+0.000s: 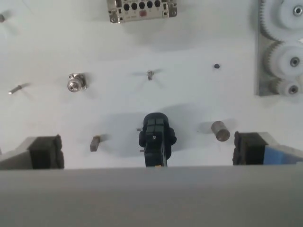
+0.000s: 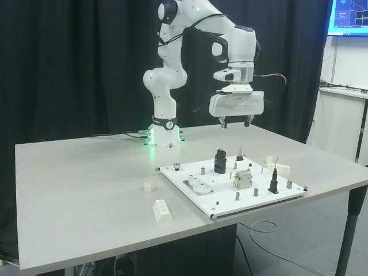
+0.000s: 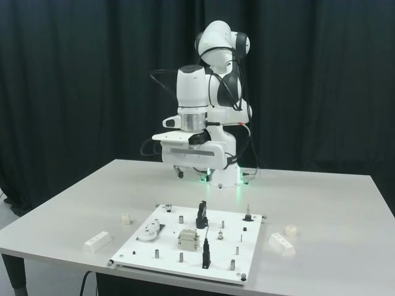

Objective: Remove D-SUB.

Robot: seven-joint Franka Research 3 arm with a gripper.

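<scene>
White gears [image 1: 285, 45] sit on the white board [image 2: 190, 172], small white blocks [image 2: 161, 210] on the grey table [image 2: 75, 178].

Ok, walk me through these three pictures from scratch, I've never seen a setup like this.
The white machine is a robot arm bolted to a grey table. At its end is a gripper with two fingers, open and holding nothing, hanging well above the table.

Two pictures come from cameras standing in the room, on different sides of the table. The third comes from a camera on the arm's wrist, looking straight down past the fingertips.

On the table lies a white board carrying small parts: white gears, metal pegs and several connectors. The black plug directly under the gripper looks like the D-SUB it is meant to pull out. A few small white blocks lie loose beside the board.
</scene>
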